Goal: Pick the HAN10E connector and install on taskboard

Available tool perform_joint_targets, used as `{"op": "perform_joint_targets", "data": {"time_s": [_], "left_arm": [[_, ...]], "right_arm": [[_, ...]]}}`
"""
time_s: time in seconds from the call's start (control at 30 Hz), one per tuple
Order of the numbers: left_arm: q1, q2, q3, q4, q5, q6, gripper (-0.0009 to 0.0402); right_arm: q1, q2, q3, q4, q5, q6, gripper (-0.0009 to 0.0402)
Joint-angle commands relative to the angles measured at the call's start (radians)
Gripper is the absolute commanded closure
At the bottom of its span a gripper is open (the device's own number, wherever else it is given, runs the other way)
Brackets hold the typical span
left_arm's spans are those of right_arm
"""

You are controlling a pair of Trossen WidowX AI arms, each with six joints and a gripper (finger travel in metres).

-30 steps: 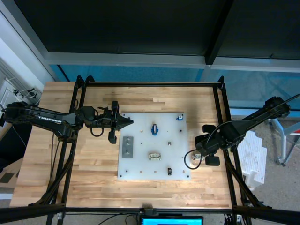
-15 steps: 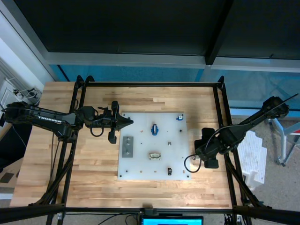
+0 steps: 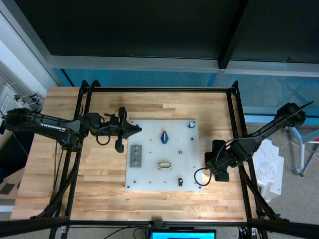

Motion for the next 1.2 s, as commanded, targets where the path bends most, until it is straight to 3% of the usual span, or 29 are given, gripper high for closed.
{"op": "perform_joint_targets", "data": {"time_s": [0.03, 0.4, 1.13, 1.2], "left_arm": [[0.0, 0.0, 0.0, 0.0, 0.0, 0.0, 0.0392], [0.0, 0.0, 0.0, 0.0, 0.0, 0.0, 0.0392], [0.0, 0.0, 0.0, 0.0, 0.0, 0.0, 0.0392], [0.0, 0.0, 0.0, 0.0, 0.0, 0.0, 0.0392]], "right_arm": [[0.0, 0.001, -0.018, 0.025, -0.001, -0.002, 0.0118], [0.003, 0.04, -0.071, 0.124, -0.032, -0.002, 0.0118], [0.003, 0.078, -0.151, 0.233, -0.039, -0.029, 0.0118], [0.003, 0.078, -0.16, 0.24, -0.052, -0.029, 0.0118]]}}
